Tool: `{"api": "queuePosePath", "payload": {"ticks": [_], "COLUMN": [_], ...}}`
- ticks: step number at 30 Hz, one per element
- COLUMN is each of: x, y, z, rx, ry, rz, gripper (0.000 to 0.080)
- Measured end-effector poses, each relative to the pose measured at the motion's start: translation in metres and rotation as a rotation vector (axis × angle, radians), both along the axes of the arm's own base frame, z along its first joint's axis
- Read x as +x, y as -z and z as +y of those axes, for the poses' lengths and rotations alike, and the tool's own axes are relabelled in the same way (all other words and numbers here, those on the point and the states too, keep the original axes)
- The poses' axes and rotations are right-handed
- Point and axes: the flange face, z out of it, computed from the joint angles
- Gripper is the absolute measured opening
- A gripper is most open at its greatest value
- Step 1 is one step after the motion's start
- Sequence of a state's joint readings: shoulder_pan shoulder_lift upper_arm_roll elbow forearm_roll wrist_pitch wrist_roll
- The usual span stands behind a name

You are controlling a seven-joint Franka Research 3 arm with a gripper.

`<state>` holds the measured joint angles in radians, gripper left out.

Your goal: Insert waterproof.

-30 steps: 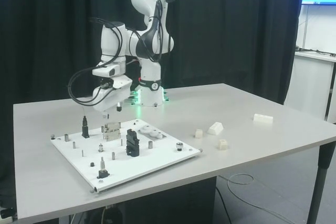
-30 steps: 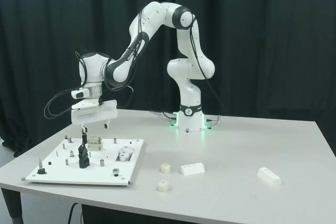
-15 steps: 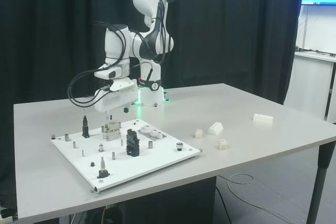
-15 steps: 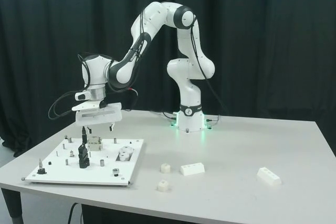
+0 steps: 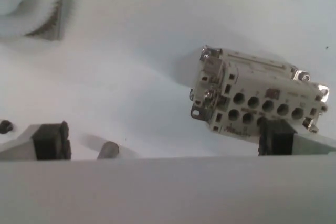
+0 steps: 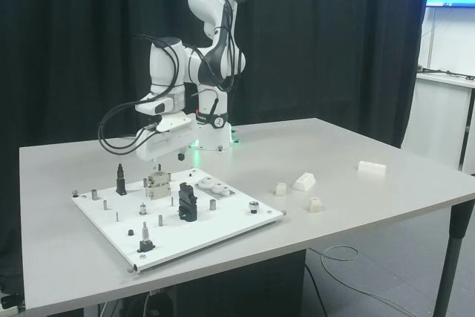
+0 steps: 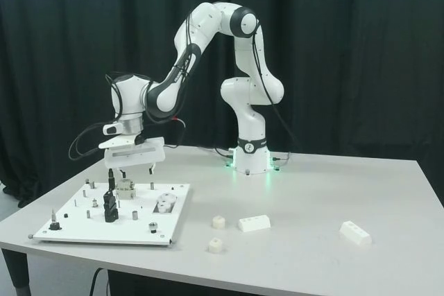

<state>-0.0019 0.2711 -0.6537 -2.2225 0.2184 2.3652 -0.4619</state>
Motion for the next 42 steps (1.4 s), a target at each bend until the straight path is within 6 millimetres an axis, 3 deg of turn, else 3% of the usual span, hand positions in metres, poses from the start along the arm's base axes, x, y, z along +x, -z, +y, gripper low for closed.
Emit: {"api": "queuePosePath", "payload": {"ticks": [42], "x": [-0.0029], "y": [0.0087], "z": [0.0074], "rx": [-0.034], "ry": [-0.004], "rz": [-0.034], "gripper": [0.08]}}
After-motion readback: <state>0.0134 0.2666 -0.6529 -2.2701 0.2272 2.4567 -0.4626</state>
